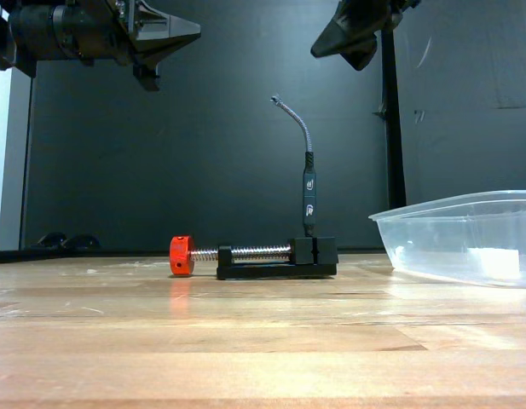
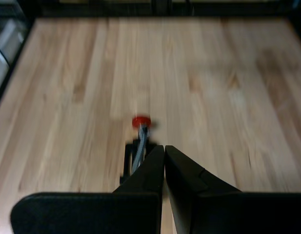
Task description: Pick the USB-C connector and install on taskboard
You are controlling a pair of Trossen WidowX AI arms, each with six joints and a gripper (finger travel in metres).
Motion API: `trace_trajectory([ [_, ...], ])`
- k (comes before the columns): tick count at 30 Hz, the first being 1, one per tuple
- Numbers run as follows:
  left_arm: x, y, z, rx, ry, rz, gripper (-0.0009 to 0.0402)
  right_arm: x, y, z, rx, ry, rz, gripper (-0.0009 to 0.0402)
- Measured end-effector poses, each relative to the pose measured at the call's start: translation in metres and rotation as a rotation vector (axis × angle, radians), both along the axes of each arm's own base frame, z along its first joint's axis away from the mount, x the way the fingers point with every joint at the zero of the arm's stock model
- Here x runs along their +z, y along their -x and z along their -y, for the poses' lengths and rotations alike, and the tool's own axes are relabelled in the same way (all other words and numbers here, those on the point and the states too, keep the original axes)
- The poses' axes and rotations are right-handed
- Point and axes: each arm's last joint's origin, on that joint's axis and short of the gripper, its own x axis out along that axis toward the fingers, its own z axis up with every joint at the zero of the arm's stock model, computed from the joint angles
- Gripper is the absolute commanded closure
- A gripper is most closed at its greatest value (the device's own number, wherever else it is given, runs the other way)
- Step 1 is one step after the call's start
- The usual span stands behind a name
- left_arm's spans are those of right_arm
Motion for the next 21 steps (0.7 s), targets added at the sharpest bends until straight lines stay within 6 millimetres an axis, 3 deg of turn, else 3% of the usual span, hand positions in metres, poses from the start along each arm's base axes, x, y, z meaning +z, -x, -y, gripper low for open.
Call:
trace_trajectory([
  [11, 0.0, 0.0, 0.0, 0.0, 0.0, 0.0, 0.0393, -0.021, 0.042, 0.016, -0.025, 0.004, 0.351, 0.0393],
  [21, 0.0, 0.0, 0.0, 0.0, 0.0, 0.0, 0.0393, -0.036, 0.057, 0.027, -0.003, -0.025, 0.549, 0.0393],
])
